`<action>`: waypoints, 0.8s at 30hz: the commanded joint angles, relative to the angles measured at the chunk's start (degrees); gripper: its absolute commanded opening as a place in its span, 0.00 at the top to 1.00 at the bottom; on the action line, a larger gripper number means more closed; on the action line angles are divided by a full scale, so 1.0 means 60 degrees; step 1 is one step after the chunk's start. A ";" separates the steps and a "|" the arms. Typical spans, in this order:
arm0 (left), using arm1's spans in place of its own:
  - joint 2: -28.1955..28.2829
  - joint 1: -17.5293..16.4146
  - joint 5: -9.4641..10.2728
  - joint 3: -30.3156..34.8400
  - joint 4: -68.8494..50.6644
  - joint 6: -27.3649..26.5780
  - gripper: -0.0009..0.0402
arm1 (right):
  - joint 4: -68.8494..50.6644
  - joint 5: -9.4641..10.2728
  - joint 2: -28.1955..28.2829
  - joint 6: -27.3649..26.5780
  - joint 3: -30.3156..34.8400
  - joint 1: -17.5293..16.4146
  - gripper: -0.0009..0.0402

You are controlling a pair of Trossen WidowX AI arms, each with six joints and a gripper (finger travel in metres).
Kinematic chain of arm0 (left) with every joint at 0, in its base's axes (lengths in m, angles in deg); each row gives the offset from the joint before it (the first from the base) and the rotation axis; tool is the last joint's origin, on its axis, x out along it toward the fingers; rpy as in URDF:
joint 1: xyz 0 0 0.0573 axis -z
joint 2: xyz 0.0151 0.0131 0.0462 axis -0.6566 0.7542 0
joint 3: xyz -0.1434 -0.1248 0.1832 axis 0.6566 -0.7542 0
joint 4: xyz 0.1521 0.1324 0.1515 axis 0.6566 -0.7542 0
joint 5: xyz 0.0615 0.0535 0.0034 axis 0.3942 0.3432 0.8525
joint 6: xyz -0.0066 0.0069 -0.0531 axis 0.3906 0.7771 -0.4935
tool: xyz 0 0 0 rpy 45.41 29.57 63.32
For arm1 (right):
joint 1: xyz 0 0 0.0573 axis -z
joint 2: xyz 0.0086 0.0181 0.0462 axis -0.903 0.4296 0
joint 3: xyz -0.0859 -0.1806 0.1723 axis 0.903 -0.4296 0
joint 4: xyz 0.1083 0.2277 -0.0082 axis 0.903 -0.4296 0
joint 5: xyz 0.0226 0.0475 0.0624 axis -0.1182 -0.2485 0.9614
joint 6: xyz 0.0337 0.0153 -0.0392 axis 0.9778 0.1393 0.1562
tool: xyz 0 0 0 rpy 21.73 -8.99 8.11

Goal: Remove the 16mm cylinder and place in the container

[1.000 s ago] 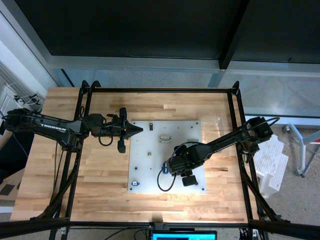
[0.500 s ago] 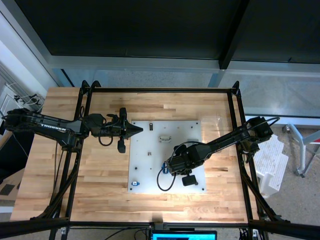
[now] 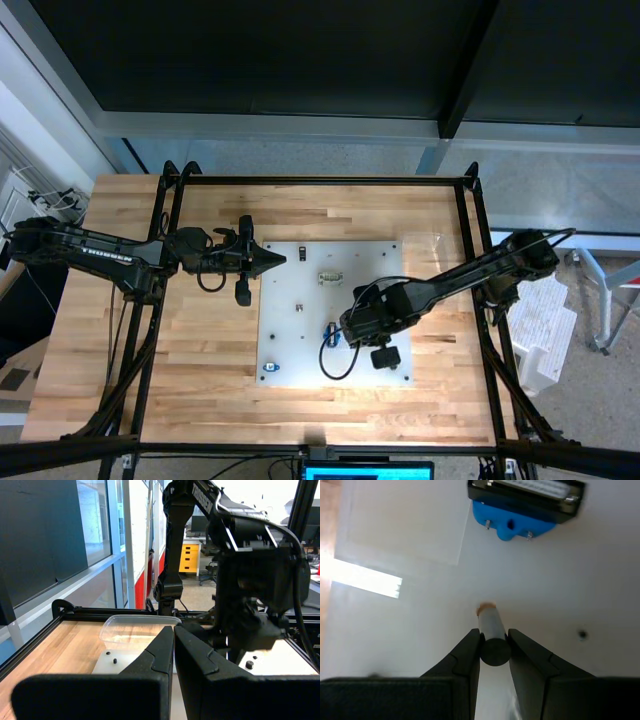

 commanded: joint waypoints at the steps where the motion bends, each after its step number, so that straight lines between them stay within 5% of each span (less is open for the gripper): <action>1: 0.0000 0.0000 0.0000 0.0004 0.0004 0.0004 0.98 | -0.0291 -0.0011 -0.0259 0.0007 0.0149 0.0004 0.97; 24: 0.0000 -0.0004 0.0000 0.0004 0.0004 0.0004 0.98 | -0.1144 0.0007 -0.1902 -0.0138 0.0561 0.0863 0.97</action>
